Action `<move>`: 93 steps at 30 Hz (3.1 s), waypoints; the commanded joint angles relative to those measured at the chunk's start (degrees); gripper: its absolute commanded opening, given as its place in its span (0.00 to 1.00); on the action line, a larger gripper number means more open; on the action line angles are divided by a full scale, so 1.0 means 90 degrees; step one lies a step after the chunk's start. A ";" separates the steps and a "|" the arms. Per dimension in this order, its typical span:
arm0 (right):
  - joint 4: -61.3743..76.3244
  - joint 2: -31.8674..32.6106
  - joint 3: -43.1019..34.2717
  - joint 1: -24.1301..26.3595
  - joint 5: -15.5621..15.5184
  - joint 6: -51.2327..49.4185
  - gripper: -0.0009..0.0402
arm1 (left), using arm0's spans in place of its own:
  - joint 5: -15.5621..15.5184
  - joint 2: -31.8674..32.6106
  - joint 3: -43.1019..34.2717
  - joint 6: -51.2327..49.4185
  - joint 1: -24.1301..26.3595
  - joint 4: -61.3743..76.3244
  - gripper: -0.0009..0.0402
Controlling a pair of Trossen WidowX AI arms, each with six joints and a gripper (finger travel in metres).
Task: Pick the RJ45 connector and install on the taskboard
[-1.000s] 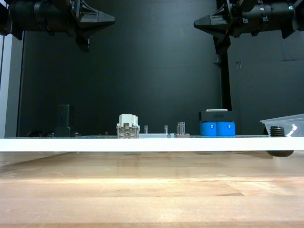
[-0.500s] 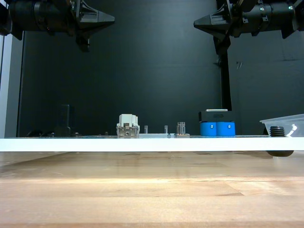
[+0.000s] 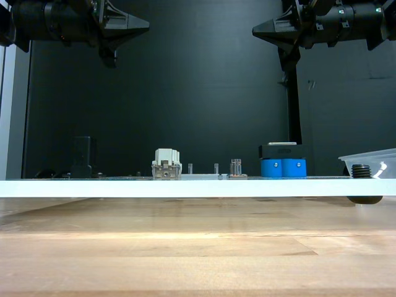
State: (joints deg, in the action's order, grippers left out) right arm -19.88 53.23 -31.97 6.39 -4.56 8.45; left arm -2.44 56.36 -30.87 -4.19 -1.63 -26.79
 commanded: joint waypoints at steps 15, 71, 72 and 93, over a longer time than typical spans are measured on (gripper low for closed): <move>-0.0002 0.0000 0.0000 0.0000 0.0002 0.0002 0.02 | 0.0002 0.0000 0.0000 0.0000 -0.0002 -0.0002 0.02; -0.0002 0.0019 0.0000 -0.0002 0.0000 0.0005 0.02 | 0.0002 0.0000 0.0000 0.0002 -0.0002 -0.0002 0.02; -0.0005 0.0019 0.0000 -0.0005 0.0000 0.0005 0.02 | 0.0002 0.0000 0.0000 0.0002 -0.0002 -0.0002 0.02; -0.0571 0.0039 0.0170 -0.0593 0.0719 -0.0114 0.02 | 0.0002 0.0000 0.0000 0.0000 -0.0002 -0.0002 0.02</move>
State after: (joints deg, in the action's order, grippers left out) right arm -24.93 53.58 -30.52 1.06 1.93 7.70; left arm -2.42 56.36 -30.87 -4.19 -1.63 -26.79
